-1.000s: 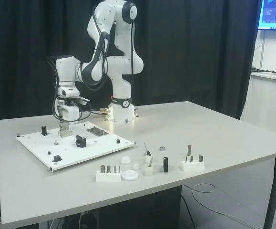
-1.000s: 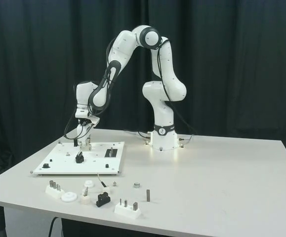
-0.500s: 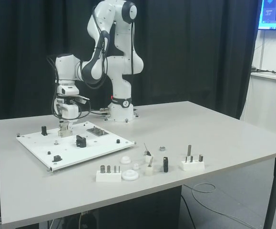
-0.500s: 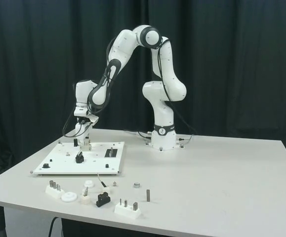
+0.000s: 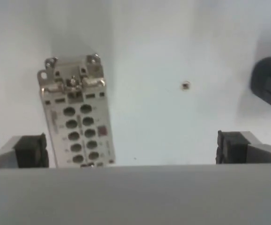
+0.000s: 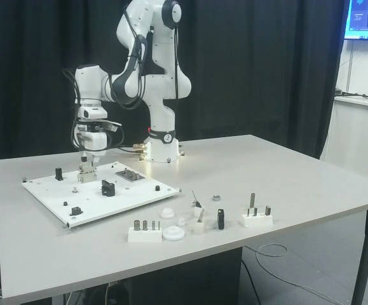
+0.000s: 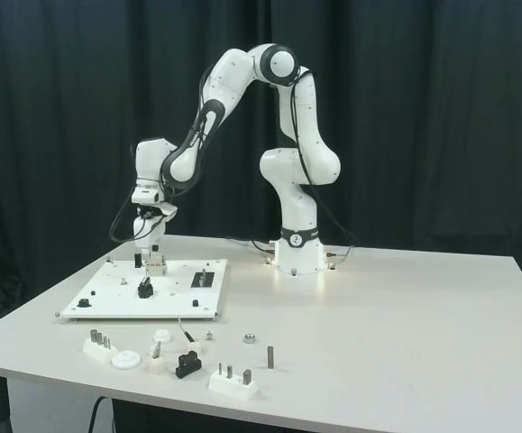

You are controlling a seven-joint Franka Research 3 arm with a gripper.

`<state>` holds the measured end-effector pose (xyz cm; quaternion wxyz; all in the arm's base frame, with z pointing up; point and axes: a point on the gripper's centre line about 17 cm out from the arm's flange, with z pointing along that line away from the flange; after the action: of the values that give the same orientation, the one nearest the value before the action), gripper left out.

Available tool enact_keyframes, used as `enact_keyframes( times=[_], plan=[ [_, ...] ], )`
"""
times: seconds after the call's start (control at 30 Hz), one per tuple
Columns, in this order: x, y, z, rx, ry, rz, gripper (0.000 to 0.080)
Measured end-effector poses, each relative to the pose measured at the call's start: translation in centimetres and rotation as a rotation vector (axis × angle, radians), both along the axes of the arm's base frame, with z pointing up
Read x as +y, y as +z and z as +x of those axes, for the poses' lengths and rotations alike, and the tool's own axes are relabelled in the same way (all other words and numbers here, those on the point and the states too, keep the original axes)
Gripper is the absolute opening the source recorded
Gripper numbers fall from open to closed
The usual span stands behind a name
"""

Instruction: Insert waterproof.

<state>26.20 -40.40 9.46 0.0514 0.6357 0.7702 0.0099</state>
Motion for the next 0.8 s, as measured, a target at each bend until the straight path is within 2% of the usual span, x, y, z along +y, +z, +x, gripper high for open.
enact_keyframes(
  times=[0.27,0.47,0.8],
  plan=[
    [0.1,1.2,1.0,0.004,0.002,-0.010,0.0800],
    [0.1,1.4,0.9,0.024,-0.005,-0.013,0.0800],
    [0.4,1.4,1.4,0.028,-0.009,-0.016,0.0800]
  ],
)
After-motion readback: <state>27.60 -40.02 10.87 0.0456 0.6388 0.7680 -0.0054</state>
